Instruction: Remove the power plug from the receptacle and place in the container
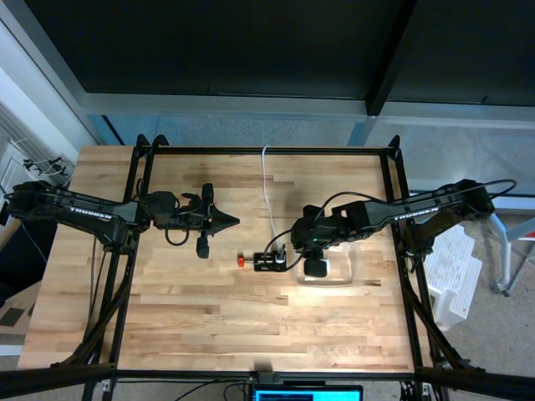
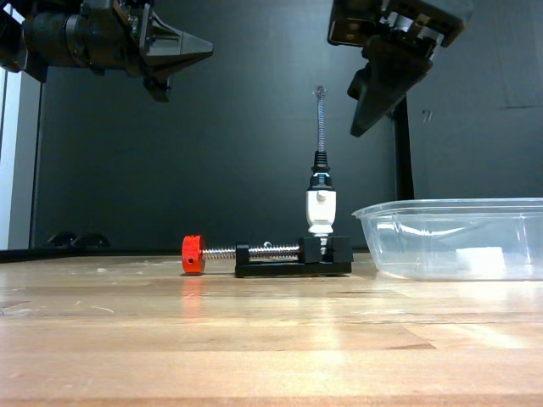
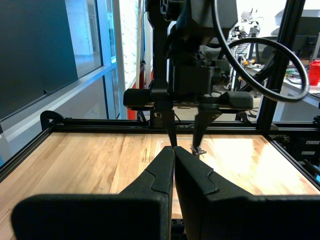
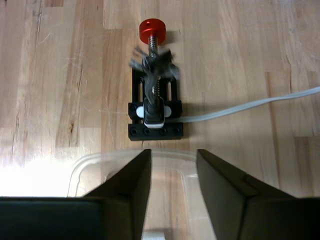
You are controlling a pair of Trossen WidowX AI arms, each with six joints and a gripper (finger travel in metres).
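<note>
Nearest the counter's (image 1: 209,326) front edge, the right gripper (image 4: 172,155) hangs pointing straight down, its two fingers spread apart and holding nothing. It is poised over the left rim of the container (image 2: 450,242), just beside the clamp (image 2: 293,255). The right arm (image 1: 418,207) reaches inward from the counter's right side. Farther back, the left arm (image 1: 75,209) stretches level from the left side. The left gripper (image 1: 231,221) is pressed closed on nothing, raised high off the wood and well apart from the clamp, its tip aimed toward the right arm.

The shallow clear container sits flat on the counter, just to the right of the clamp. Only a small white sticker (image 2: 482,259) shows inside it. The power plug (image 2: 320,167) stands upright in the receptacle (image 2: 321,208), outside the container, with its thin wire tail (image 2: 321,114) rising straight above it. The black clamp grips the white receptacle, and its orange-red knob (image 2: 193,254) points left, away from the container.

Bare wood lies open from the clamp forward to the near edge, and between the clamp and the left gripper. A white cable (image 1: 268,192) runs from the receptacle back across the counter to its far edge, where a black frame (image 1: 334,151) borders the counter, as it does along both sides.
</note>
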